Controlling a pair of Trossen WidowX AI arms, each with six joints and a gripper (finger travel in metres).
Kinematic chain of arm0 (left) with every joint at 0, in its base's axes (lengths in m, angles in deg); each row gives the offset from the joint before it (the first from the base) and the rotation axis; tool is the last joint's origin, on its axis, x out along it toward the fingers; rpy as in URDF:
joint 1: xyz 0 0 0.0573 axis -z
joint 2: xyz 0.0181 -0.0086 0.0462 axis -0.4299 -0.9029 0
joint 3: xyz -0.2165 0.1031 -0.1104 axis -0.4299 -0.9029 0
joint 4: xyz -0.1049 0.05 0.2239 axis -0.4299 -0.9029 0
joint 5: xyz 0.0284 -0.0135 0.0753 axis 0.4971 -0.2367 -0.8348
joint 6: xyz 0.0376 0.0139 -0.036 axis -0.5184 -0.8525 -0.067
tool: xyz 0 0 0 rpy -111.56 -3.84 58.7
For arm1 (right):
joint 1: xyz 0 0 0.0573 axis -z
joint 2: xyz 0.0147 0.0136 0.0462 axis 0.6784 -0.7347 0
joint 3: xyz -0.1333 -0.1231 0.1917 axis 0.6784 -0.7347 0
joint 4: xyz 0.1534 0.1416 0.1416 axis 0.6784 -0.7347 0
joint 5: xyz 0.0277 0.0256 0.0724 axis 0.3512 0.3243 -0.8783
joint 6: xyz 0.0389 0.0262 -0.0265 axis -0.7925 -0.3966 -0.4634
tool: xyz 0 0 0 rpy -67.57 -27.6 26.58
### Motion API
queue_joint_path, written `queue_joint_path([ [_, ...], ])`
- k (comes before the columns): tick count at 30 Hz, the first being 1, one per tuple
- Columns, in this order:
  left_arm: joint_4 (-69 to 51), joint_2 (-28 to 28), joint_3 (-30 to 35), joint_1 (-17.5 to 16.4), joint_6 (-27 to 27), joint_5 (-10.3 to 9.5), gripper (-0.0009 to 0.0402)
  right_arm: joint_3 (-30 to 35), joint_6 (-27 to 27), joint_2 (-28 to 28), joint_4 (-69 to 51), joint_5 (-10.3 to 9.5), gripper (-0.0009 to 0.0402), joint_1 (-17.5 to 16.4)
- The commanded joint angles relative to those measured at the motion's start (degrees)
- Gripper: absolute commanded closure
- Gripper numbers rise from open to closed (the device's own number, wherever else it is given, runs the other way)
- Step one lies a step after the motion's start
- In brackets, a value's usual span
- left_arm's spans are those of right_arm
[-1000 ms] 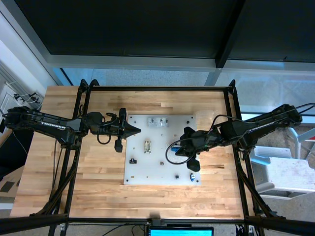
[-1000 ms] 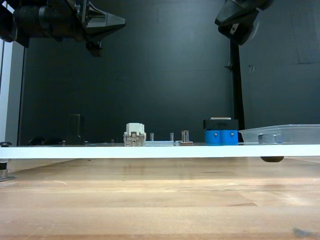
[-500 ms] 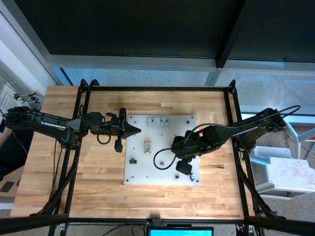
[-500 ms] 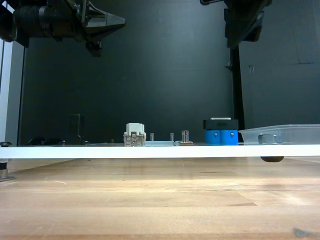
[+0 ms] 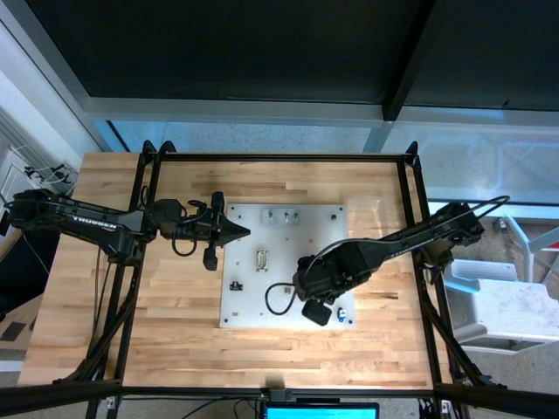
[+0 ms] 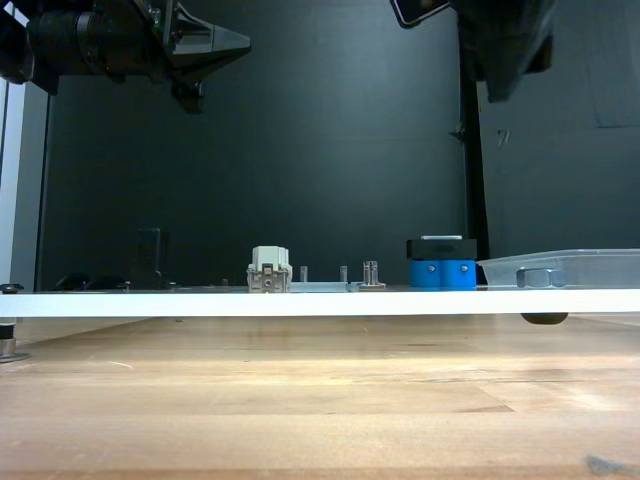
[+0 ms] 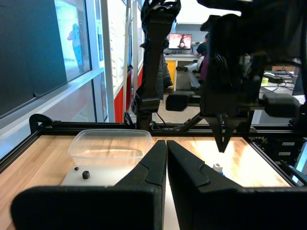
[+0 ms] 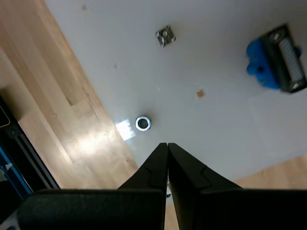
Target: Unfasten the M12 fastener and place in the container
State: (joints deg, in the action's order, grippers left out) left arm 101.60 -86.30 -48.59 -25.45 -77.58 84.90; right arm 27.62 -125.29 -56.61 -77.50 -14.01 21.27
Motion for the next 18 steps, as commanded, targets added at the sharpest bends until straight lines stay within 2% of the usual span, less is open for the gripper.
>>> queue_joint_path([
  [1, 0.02, -0.02, 0.00, -0.02, -0.02, 0.02, 0.0393, -0.02, -2.56, -1.36, 0.24, -1.55, 0.0393, -0.98],
  [4, 0.02, -0.02, 0.00, 0.00, -0.02, 0.02, 0.0393, -0.02, -5.97, -2.43, 0.17, -3.04, 0.0393, -1.29],
  [10, 0.02, -0.02, 0.00, 0.00, -0.02, 0.00, 0.0393, 0.00, -6.56, -3.87, 0.50, -2.80, 0.0386, -2.03],
  [13, 0.04, -0.02, 0.00, 0.00, -0.02, 0.02, 0.0393, 0.70, -7.08, -5.20, -0.17, -2.36, 0.0359, -2.10],
  [18, 0.02, -0.02, 0.00, -0.02, -0.02, 0.02, 0.0393, 1.60, -8.28, -6.97, 0.26, -1.49, 0.0291, -2.21],
])
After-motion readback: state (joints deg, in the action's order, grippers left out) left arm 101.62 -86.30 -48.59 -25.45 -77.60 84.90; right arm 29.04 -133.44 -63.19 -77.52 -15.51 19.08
